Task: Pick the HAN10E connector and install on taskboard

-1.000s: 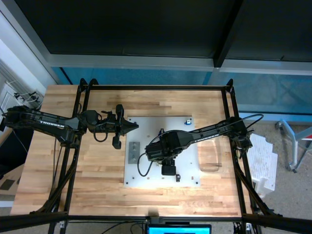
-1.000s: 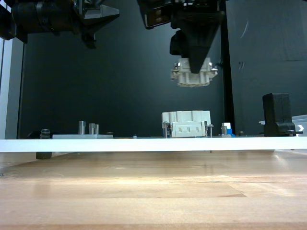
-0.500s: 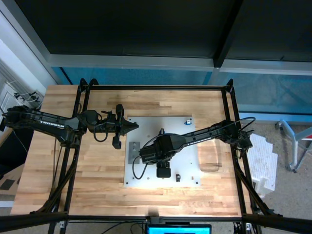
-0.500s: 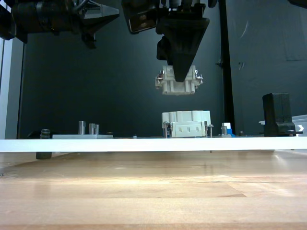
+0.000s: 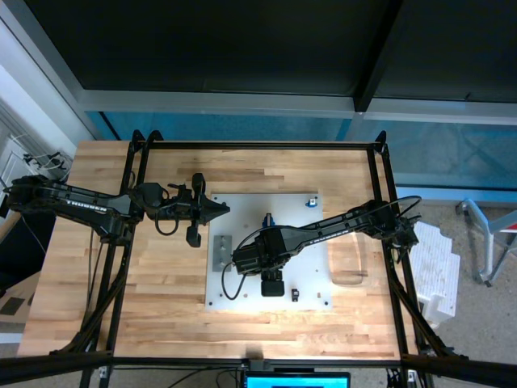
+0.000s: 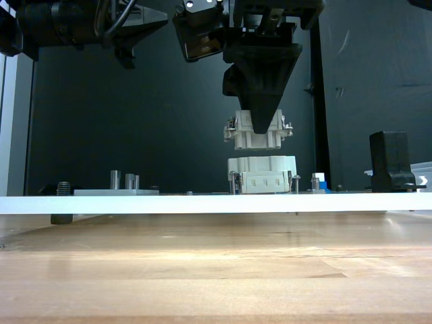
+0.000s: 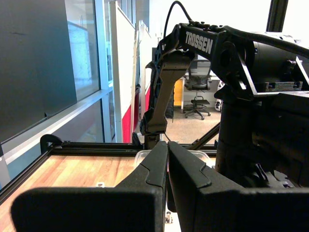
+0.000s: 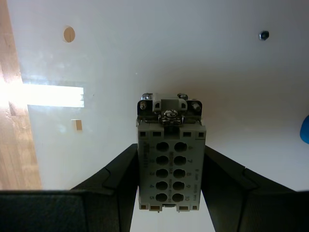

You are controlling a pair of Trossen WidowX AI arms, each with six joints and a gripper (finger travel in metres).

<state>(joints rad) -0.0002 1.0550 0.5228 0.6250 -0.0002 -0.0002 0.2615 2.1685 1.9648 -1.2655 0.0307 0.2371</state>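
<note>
- Right gripper (image 6: 260, 127) hangs over the middle of the taskboard (image 6: 135, 203), its fingers pinching the HAN10E connector (image 8: 169, 164) by its long sides.
- The connector sits level, its numbered pin holes facing the wrist camera.
- It's lined up just above the beige housing (image 6: 262, 174) mounted on the board, and the low view shows a thin gap between the two.
- Grey metal block (image 5: 220, 250) lies off to the left on the board, and a black part (image 6: 390, 162) stands to the right.
- Left gripper (image 7: 167, 162) hovers high near the board's far left corner, fingers pressed together.
</note>
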